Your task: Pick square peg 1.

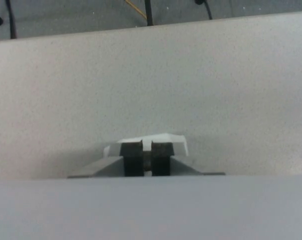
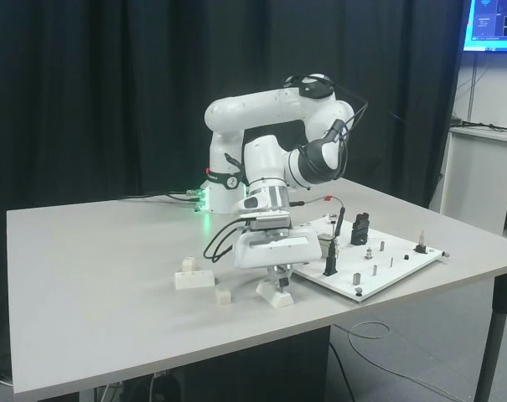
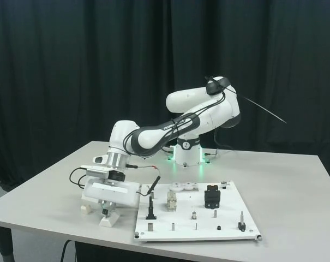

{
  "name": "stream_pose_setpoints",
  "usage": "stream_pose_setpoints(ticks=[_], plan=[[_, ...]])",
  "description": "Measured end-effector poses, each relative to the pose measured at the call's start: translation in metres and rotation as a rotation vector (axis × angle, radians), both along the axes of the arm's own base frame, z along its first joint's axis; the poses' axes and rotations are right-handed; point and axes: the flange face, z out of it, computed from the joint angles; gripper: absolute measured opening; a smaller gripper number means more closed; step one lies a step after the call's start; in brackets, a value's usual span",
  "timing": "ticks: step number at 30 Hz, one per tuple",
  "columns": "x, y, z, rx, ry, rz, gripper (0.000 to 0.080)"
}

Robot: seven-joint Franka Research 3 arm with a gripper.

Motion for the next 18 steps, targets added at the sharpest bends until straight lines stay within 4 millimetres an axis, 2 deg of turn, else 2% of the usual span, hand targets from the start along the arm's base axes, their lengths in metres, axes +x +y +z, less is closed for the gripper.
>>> stream_pose_setpoints(ticks=[18], plan=[[0.004, -0.002, 0.029, -0.016, -0.039, 0.002, 0.0029]])
